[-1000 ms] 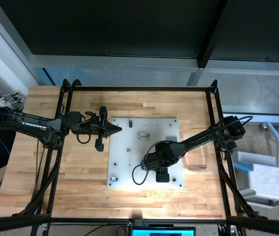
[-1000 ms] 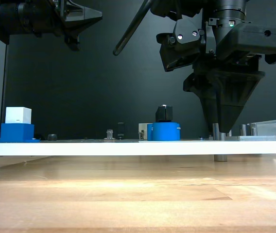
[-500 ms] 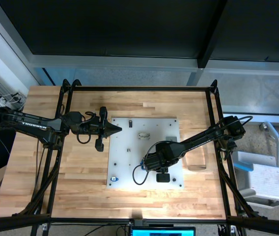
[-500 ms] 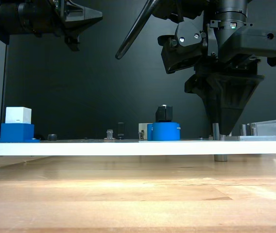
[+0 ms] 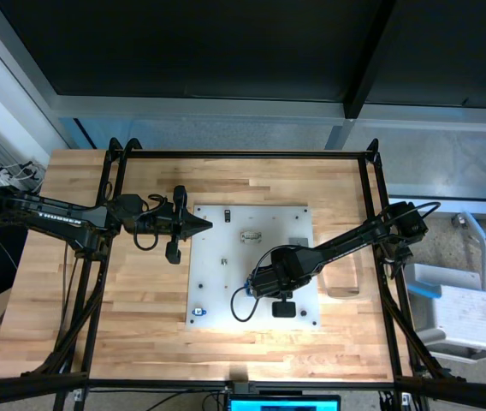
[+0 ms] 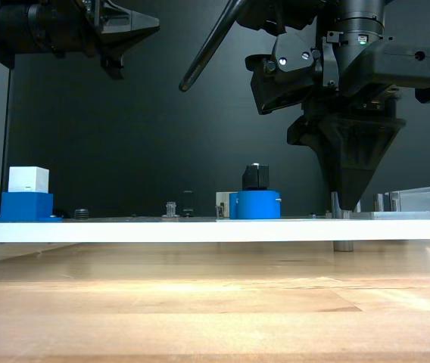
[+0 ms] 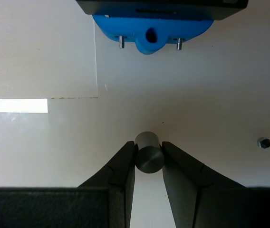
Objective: Pick the 16mm cylinder and place it in the container
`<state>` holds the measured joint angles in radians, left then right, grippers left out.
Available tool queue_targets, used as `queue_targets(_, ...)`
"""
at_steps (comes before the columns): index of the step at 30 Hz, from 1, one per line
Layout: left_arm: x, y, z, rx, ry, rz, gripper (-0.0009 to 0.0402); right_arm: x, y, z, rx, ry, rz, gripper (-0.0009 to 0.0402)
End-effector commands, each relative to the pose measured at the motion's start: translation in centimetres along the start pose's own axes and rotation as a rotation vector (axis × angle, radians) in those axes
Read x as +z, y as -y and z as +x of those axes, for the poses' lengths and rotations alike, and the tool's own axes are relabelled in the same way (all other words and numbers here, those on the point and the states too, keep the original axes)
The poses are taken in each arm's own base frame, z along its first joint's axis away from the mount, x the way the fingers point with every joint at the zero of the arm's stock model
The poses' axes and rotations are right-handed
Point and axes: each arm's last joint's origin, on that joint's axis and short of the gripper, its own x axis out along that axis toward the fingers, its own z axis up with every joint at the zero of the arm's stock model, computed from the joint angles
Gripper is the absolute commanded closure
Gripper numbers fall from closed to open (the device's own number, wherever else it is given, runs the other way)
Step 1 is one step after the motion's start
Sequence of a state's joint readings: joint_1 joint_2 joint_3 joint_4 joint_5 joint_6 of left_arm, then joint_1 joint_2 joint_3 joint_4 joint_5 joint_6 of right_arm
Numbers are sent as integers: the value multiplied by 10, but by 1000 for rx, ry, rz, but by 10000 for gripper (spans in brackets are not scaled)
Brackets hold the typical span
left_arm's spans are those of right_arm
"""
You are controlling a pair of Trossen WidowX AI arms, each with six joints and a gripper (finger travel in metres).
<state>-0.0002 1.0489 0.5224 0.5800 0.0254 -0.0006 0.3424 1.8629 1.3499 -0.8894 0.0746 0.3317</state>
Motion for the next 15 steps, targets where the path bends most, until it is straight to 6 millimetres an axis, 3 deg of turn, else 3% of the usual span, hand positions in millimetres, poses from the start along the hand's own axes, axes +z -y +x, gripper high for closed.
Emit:
queue_targets(1, 0, 0, 0, 0, 1, 0, 393, 0, 0, -2, 2, 7, 0, 371)
queue_targets(15, 0, 0, 0, 0, 0, 0, 393, -6, 4, -26, 10, 34, 3, 370)
